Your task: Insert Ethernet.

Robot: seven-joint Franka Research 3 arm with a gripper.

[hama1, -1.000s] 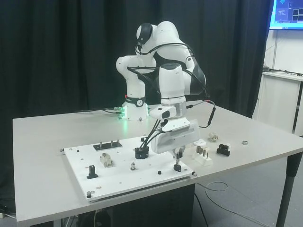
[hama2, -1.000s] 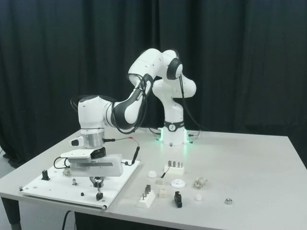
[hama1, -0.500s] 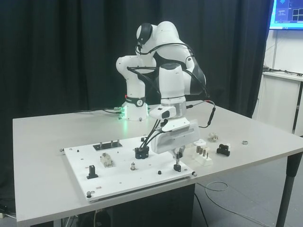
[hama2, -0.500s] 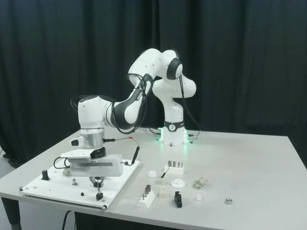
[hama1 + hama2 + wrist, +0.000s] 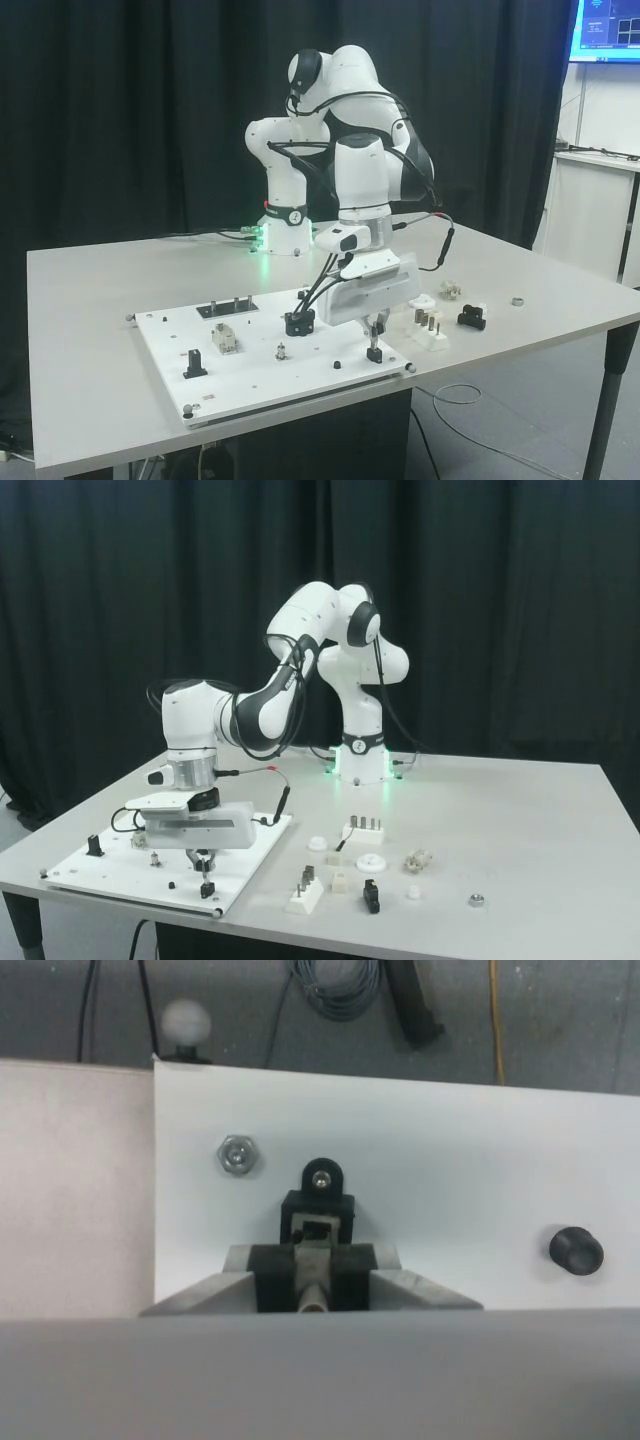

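- Gripper (image 5: 314, 1295) is low over the white board (image 5: 260, 370), near the board's front corner closest to the loose parts on the grey bench (image 5: 90, 300).
- Wrist view: gripper is closed narrow on the Ethernet plug (image 5: 313, 1285), held between black pads (image 5: 268, 1278).
- Plug tip sits at or just inside the opening of the black Ethernet socket (image 5: 318, 1218), which is fixed to the board; exact depth can't be told, since the pads hide most of the plug.
- In both room views the plug and socket show as one small black stack under the gripper (image 5: 374, 345), (image 5: 206, 880).
- Progress judgement: pick-up done, alignment done, plug at the socket mouth; insertion looks late-stage but full seating is not confirmed.
- Left to do: push home if not latched, release, retract.
- Nearby on the board: hex nut (image 5: 238, 1154) beside the socket, black knob (image 5: 576, 1250) well apart.
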